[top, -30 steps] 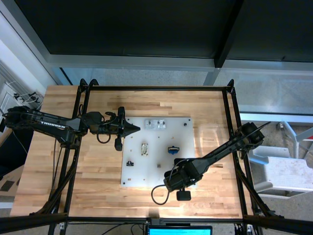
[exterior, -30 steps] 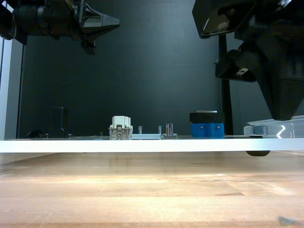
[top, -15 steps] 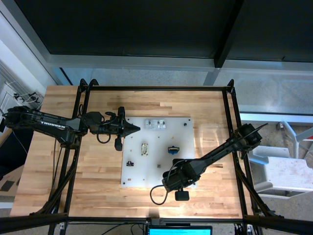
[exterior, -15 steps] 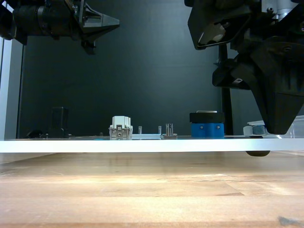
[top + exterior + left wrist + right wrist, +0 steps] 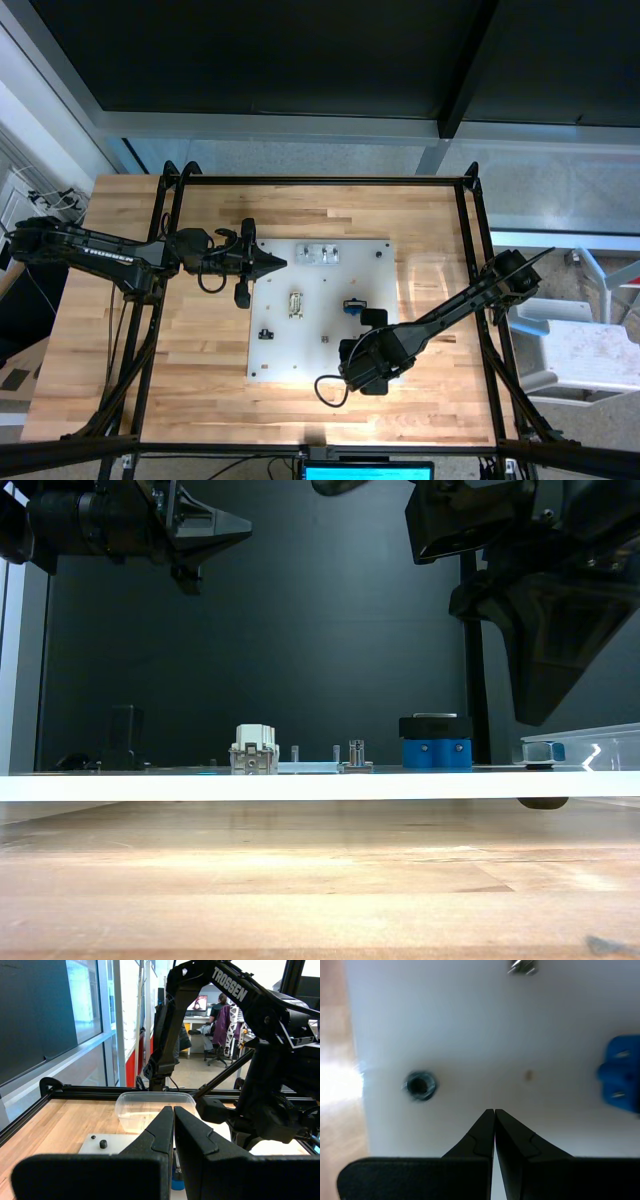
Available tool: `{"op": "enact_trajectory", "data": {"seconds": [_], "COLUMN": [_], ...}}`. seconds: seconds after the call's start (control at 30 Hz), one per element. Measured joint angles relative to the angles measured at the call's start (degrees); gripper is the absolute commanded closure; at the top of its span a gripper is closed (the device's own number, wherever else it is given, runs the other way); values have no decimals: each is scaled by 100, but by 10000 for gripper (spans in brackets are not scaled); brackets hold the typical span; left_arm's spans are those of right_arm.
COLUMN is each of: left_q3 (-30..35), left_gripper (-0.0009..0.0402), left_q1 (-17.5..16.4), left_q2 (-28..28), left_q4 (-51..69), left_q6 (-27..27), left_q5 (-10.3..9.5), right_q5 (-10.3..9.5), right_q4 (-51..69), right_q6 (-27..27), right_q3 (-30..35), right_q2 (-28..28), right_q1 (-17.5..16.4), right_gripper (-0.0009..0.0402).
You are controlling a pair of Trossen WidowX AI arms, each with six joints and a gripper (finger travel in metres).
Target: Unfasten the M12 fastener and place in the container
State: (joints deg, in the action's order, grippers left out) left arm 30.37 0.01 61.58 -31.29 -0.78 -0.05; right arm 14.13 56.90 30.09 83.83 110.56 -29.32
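Right pincer (image 5: 494, 1112), closed on nothing, has lifted clear of the M12 fastener (image 5: 540, 751), which remains on its stud (image 5: 540, 764), outside the container (image 5: 131, 1105) beyond: unfastening judged incomplete. Left pincer (image 5: 280, 263) parked closed, high at the board's (image 5: 290, 350) left.

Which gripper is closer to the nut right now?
Right. The right gripper, shut and empty, hangs just above the nut at the board's near right edge, slightly beside it. The left gripper is raised over the board's far left edge, well away.
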Motion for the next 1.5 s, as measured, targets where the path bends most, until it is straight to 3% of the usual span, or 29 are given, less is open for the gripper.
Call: {"op": "enact_trajectory", "data": {"seconds": [0.13,0.3,0.37,0.97,1.23,1.5], "left_q3": [0,0,-2,-2,-2,0], "left_gripper": [393,393,393,393,393,393], "left_q1": [0,0,0,0,0,0], "left_q2": [0,0,0,2,2,2], "left_q4": [0,0,0,0,4,0], "left_q6": [0,0,2,2,0,0], "left_q5": [-2,0,-2,-2,-2,0], "right_q5": [-463,-1283,-1403,-1530,-1519,-1379], "right_q4": [-31,-238,-391,-1003,-1056,-1049], "right_q6": [11,-17,-50,-105,-120,-116], "right_q3": [9,9,9,-144,-205,-232], "right_q2": [-35,-37,-37,144,144,144], "right_q1": [22,2,9,7,13,20], "right_gripper": [393,393,393,393,393,393]}}
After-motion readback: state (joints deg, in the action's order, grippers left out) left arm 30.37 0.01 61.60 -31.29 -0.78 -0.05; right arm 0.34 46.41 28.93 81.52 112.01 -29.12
